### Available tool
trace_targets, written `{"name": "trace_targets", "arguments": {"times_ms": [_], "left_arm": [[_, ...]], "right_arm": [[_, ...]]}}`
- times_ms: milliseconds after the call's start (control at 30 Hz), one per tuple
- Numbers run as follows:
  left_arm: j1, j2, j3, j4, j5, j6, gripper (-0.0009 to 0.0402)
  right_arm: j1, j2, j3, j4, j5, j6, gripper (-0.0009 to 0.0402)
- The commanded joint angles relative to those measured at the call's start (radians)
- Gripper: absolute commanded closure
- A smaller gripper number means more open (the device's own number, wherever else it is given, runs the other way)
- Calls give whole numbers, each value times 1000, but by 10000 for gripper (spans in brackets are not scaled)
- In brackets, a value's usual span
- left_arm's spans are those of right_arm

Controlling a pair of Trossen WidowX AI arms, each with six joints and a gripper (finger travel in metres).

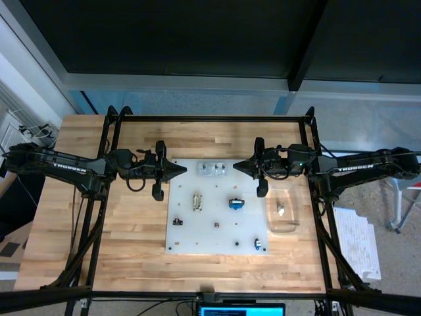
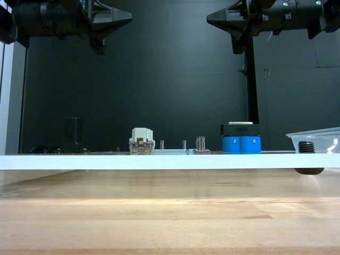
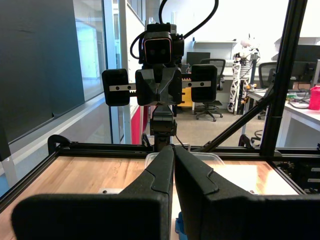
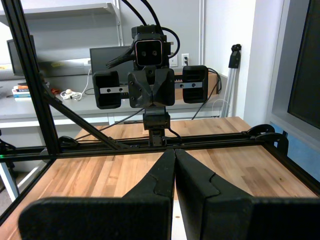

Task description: Pick the RJ45 connector and install on taskboard

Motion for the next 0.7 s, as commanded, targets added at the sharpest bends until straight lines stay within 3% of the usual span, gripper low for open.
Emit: {"name": "trace_targets", "arguments": {"times_ms": [33, 467, 700], "left_arm": [[0, 0, 0, 0, 0, 0, 393], [0, 0, 0, 0, 0, 0, 393], [0, 0, 0, 0, 0, 0, 393]], "right_arm": [[2, 0, 0, 0, 0, 1, 393], [2, -10, 0, -69, 6, 5, 393], [2, -31, 87, -383, 9, 3, 393]]}}
